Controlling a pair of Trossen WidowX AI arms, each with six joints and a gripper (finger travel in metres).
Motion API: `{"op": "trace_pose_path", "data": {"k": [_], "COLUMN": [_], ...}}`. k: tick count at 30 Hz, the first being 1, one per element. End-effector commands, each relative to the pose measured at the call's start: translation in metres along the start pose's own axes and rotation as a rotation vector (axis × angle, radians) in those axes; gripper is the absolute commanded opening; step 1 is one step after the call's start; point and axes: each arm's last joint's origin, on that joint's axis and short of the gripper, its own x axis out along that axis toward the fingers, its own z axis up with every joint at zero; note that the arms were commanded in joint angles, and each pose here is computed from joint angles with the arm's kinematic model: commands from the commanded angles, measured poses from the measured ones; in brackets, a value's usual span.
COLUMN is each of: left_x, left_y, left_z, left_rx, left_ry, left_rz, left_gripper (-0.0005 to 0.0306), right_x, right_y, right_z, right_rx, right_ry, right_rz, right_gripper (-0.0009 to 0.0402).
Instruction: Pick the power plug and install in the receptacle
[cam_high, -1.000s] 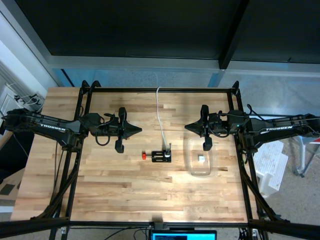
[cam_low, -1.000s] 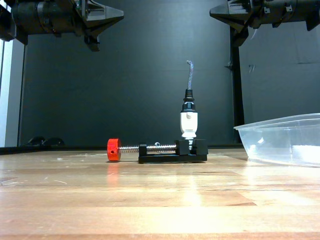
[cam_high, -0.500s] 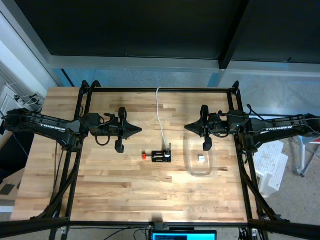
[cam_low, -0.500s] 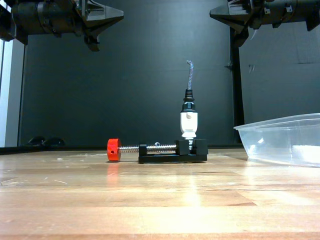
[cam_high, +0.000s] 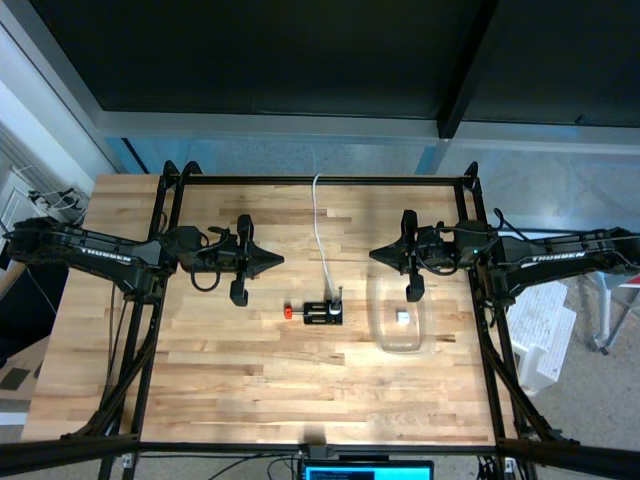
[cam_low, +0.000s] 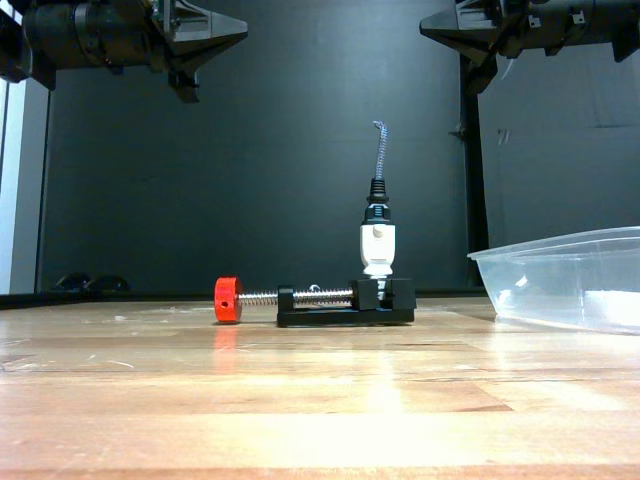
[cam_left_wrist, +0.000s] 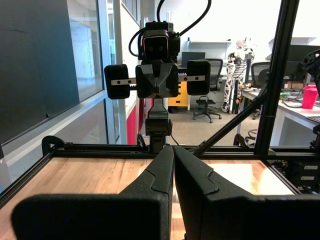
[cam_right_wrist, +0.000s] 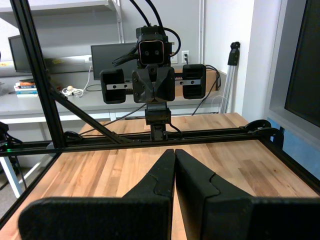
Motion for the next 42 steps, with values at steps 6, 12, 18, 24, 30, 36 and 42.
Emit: {"op": "trace_pose_path", "data": {"k": [6, 12, 18, 24, 30, 36, 42], "left_x": [0.0, 0.0, 0.0001, 0.0, 0.0, 0.0001, 0.0001], "left_y": [0.0001, 0.0, 0.0, 0.0001, 0.0, 0.0001, 0.0], "left_z": [0.0001, 0.0001, 0.0, 0.0001, 0.0001, 0.0, 0.0], "left_rx": [0.0, 0.0, 0.0, 0.0, 0.0, 0.0, 0.0], "left_ry": [0.0, 0.0, 0.0, 0.0, 0.0, 0.0, 0.0], "left_rz": [0.0, 0.0, 0.0, 0.0, 0.0, 0.0, 0.0], "left_gripper": [0.0, 0.0, 0.0, 0.0, 0.0, 0.0, 0.0], "right_x": [0.0, 0.0, 0.0, 0.0, 0.0, 0.0, 0.0], "right_y": [0.0, 0.0, 0.0, 0.0001, 0.0, 0.0001, 0.0], "right_z": [0.0002, 0.0002, 0.0002, 0.0002, 0.0002, 0.0002, 0.0002], "right_rx": [0.0, 0.0, 0.0, 0.0, 0.0, 0.0, 0.0], "right_ry": [-0.001, -0.001, -0.001, -0.001, -0.001, -0.001, -0.001], "right_rz": [0.0, 0.0, 0.0, 0.0, 0.0, 0.0, 0.0], "right_gripper": [0.0, 0.0, 0.0, 0.0, 0.0, 0.0, 0.0]}}
